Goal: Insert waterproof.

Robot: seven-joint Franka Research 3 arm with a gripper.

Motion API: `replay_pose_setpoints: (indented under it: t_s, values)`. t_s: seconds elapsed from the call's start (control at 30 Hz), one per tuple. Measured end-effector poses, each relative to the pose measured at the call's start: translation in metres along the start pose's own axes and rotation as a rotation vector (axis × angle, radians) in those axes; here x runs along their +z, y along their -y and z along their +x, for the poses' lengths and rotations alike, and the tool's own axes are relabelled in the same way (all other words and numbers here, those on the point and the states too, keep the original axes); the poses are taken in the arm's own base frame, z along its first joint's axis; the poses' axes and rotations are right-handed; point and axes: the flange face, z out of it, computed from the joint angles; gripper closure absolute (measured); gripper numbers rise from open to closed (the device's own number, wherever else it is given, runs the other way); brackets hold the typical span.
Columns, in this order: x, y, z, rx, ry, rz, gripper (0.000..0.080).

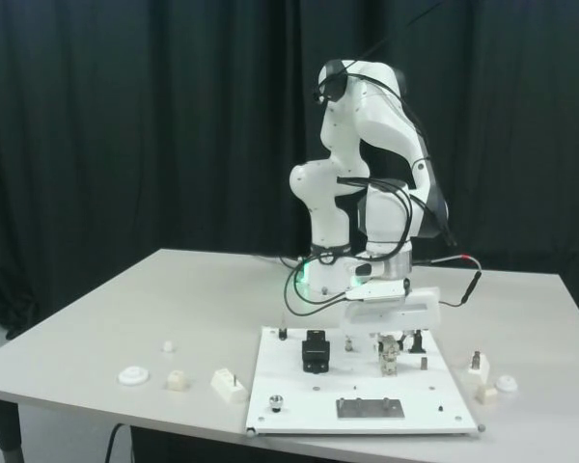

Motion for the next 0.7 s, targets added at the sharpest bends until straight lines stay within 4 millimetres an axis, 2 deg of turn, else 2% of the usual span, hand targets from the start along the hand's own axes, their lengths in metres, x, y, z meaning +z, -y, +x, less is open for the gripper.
replay_pose_setpoints:
  t_s: [0.7]
  values:
    - [0.0,-0.0029,-0.0051,0.042,-0.009,0.029,0.0481]
